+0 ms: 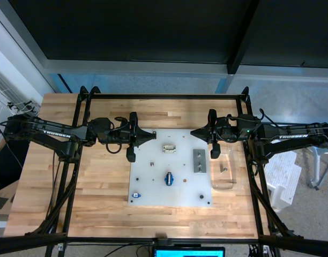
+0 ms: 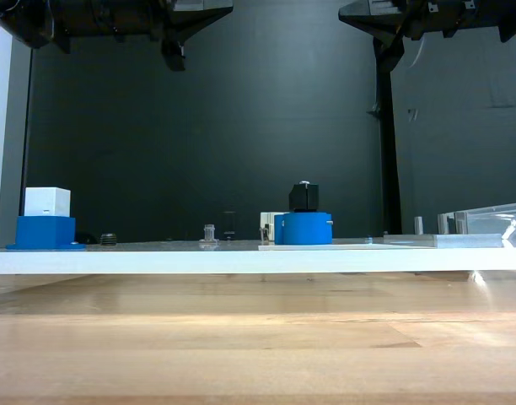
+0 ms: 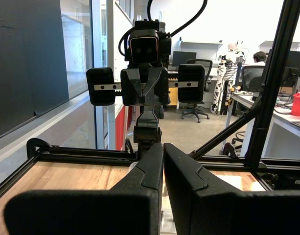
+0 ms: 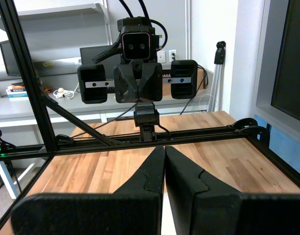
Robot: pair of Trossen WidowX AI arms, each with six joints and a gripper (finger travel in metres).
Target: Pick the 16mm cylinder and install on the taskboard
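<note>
The wooden table (image 1: 99, 182) carries the taskboard (image 1: 153, 187) at its middle. From above, both arms reach inward over the board's far edge. The left gripper (image 1: 154, 135) points right, the right gripper (image 1: 192, 133) points left, and they are well apart. Only the low view shows their height: both hang far above the board, touching nothing. Only the wrist views settle the fingers. On each gripper the two fingers are pressed together with nothing held between them, and each camera looks across at the opposite arm.

A clear tray (image 1: 232, 174) lies just beside the board's right edge. On the board sit a grey block (image 1: 199, 160), a blue fitting (image 1: 168, 179) and a beige connector (image 1: 169, 148). The low view hides the connector behind the blue fitting.

The 16mm cylinder (image 1: 223, 170) appears to be the small silvery speck inside the tray, though it is too small to be sure of.
</note>
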